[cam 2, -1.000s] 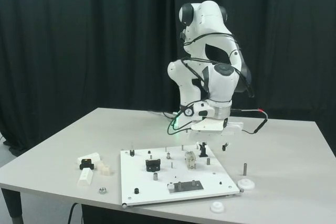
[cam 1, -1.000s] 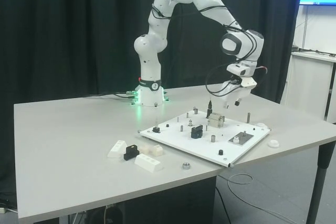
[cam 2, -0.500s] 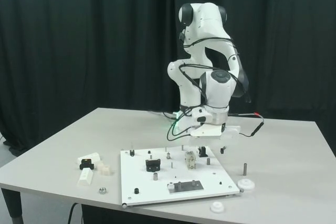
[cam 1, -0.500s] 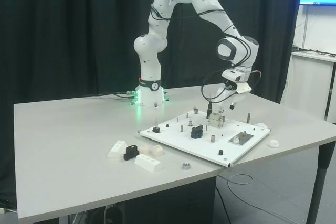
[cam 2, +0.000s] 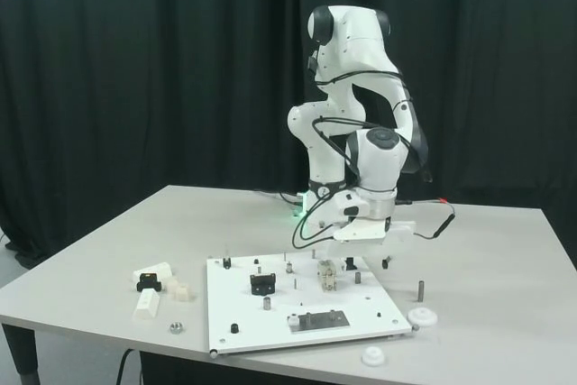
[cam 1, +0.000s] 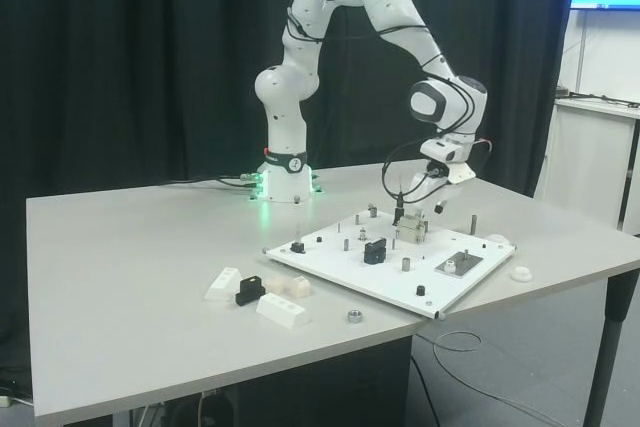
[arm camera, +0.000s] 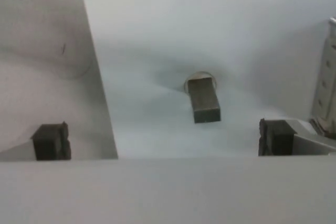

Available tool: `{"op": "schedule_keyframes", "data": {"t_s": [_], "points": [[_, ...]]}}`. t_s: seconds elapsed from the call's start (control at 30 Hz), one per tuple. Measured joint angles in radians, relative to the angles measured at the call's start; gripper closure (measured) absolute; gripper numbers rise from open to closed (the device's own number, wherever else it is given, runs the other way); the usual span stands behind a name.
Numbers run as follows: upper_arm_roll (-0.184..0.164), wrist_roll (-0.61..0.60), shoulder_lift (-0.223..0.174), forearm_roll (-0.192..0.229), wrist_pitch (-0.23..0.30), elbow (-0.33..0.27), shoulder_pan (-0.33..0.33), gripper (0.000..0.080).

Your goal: Remove square peg 3.

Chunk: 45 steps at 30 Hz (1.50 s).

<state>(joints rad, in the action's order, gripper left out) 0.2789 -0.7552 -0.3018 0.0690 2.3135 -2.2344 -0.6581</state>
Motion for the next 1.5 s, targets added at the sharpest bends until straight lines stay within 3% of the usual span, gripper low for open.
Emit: {"op": "schedule_keyframes", "data": {"t_s": [1.07, 1.1, 1.37, 1.4, 1.5], "points": [[-0.031, 0.006, -0.007, 0.0, 0.155, -0.072, 0.042, 0.0003], [-0.031, 0.009, -0.007, 0.0, 0.156, -0.072, 0.044, 0.0094], [-0.041, 0.022, -0.009, 0.0, 0.161, -0.072, 0.062, 0.0094], [-0.042, 0.022, -0.009, 0.0, 0.162, -0.072, 0.064, 0.042], [-0.045, 0.023, -0.009, 0.0, 0.166, -0.072, 0.071, 0.042]]}}
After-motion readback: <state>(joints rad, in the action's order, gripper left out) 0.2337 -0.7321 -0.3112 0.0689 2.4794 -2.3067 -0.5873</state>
